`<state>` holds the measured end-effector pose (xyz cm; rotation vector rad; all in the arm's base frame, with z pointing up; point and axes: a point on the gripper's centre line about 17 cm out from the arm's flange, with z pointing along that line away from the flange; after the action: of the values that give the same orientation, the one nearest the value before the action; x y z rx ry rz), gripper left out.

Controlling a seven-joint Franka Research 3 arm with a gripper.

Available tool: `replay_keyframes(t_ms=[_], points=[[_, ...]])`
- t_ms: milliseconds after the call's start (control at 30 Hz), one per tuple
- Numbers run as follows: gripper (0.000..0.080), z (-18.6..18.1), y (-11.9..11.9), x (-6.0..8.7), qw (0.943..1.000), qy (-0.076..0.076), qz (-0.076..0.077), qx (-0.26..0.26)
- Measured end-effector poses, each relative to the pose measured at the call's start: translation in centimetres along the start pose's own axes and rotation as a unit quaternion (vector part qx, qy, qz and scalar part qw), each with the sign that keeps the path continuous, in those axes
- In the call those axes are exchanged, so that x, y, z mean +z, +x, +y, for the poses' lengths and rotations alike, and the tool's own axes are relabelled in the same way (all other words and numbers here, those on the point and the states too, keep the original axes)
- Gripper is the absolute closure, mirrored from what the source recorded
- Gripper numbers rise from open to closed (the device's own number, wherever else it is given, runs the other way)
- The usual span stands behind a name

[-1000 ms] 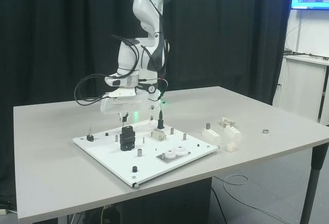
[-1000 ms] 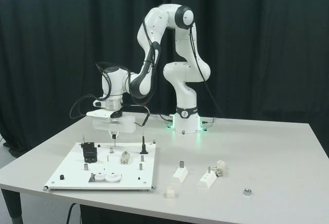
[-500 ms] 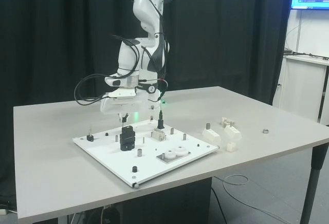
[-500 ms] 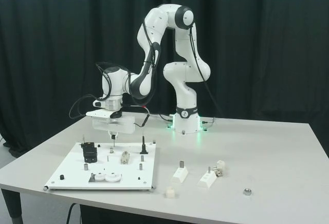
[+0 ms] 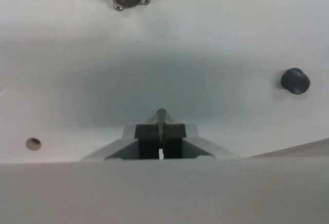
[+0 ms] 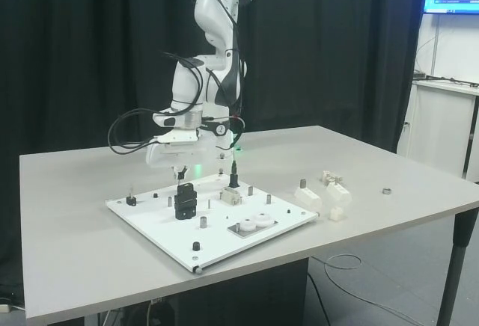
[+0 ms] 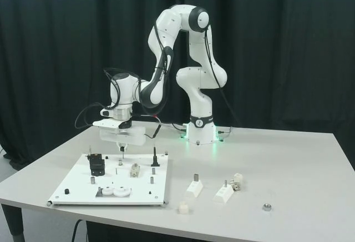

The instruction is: Insert round peg 1.

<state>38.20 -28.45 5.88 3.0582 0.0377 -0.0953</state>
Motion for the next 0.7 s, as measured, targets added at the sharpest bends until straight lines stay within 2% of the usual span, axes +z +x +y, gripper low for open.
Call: replay_keyframes(t_ms=[367, 400, 533, 567, 700], points=[[0.0790, -0.05, -0.51, -0.18, 0.9999, 0.008, -0.004, 0.008], [0.0591, -0.04, -0.57, -0.22, 0.9999, 0.009, -0.005, 0.009], [0.0591, 0.01, -0.86, -0.43, 0.9998, 0.013, -0.006, 0.012], [0.0274, 0.03, -0.90, -0.48, 0.9998, 0.014, -0.006, 0.013], [0.0274, -0.06, -0.99, -0.73, 0.9997, 0.018, -0.007, 0.014]])
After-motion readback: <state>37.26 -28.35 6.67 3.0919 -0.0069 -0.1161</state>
